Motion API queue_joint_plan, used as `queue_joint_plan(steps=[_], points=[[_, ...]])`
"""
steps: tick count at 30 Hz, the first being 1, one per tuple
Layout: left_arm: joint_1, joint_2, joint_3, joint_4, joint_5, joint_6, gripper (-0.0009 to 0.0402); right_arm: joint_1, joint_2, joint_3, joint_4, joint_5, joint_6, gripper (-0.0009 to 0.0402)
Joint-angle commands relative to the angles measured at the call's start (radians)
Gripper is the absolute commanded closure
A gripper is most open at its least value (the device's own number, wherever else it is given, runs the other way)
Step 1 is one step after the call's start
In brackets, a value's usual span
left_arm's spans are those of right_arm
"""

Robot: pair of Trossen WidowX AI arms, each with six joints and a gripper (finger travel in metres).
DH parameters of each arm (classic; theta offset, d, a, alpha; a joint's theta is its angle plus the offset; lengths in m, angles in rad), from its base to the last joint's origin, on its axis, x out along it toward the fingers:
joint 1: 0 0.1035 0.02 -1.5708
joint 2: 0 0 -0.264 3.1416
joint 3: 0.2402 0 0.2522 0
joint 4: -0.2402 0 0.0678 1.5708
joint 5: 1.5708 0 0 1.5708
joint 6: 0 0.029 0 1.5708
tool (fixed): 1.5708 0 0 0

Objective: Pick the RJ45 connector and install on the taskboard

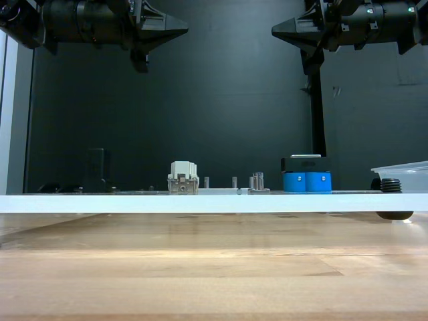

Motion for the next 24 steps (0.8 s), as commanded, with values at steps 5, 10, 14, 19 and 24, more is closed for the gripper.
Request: queue_joint_plan(steps=[5, 10, 14, 19, 24], points=[[0.0, 0.001, 0.0, 0.0, 0.0, 0.0, 0.0393, 0.0, 0.0, 0.0, 0.001, 0.0, 0.0, 0.0393], [0.0, 0.0, 0.0, 0.0, 0.0, 0.0, 0.0393, 0.0, 0.0, 0.0, 0.002, 0.0, 0.0, 0.0393], [0.0, 0.0, 0.0, 0.0, 0.0, 0.0, 0.0393, 0.0, 0.0, 0.0, 0.001, 0.0, -0.001, 0.0393], [0.0, 0.0, 0.0, 0.0, 0.0, 0.0, 0.0393, 0.005, -0.007, 0.0, -0.005, 0.0, -0.007, 0.0393], [0.0, 0.001, 0.0, 0.0, 0.0, 0.0, 0.0393, 0.011, -0.057, 0.047, -0.182, 0.009, -0.001, 0.0394]])
